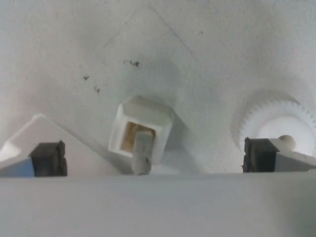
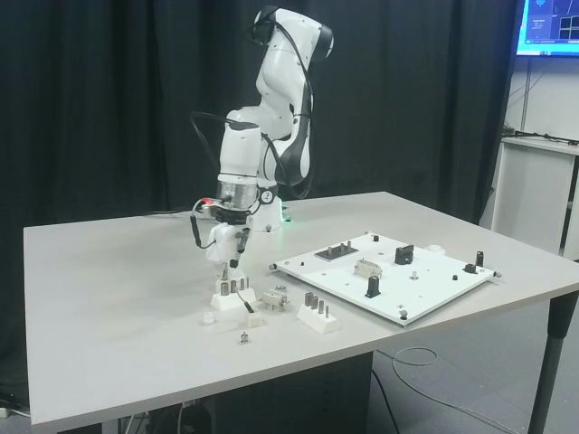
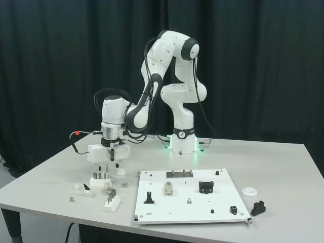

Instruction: Pick Ethernet.

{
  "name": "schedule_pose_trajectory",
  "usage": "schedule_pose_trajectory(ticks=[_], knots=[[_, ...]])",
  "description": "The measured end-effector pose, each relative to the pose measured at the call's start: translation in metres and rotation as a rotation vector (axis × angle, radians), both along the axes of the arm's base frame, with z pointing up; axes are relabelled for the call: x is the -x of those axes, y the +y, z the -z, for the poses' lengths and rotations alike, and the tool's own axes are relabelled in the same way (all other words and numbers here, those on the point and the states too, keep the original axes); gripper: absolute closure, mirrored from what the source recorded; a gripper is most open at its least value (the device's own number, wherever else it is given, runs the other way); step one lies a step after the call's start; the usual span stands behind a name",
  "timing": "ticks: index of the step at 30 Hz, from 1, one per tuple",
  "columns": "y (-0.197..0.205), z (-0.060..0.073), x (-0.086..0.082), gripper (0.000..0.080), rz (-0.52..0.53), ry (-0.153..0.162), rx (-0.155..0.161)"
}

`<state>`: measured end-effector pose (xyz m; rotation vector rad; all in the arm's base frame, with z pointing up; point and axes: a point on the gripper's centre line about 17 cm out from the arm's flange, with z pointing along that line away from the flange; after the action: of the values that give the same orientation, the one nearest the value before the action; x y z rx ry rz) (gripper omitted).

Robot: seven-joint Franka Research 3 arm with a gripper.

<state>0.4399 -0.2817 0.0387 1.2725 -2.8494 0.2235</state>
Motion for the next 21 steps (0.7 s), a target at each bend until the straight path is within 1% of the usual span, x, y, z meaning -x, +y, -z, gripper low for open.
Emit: schedule_pose_trajectory(ticks=[4,5,12,14,19,20,21], knots=[[0.0013,0.0000,-0.0010,0.0003,0.008,-0.006,-0.002],[0.0014,0.0000,-0.0013,0.0140,0.009,-0.007,-0.002],[0.0025,0.0001,-0.0022,0.0140,0.015,-0.014,-0.004],[0.0033,0.0003,-0.0022,0.0462,0.006,-0.012,-0.004],[0.0046,0.0011,-0.0014,0.0462,0.002,-0.010,-0.005],[0.0046,0.0012,-0.0013,0.0664,0.002,-0.010,-0.004],[0.0045,0.0012,-0.0013,0.0664,0.002,-0.010,-0.004]])
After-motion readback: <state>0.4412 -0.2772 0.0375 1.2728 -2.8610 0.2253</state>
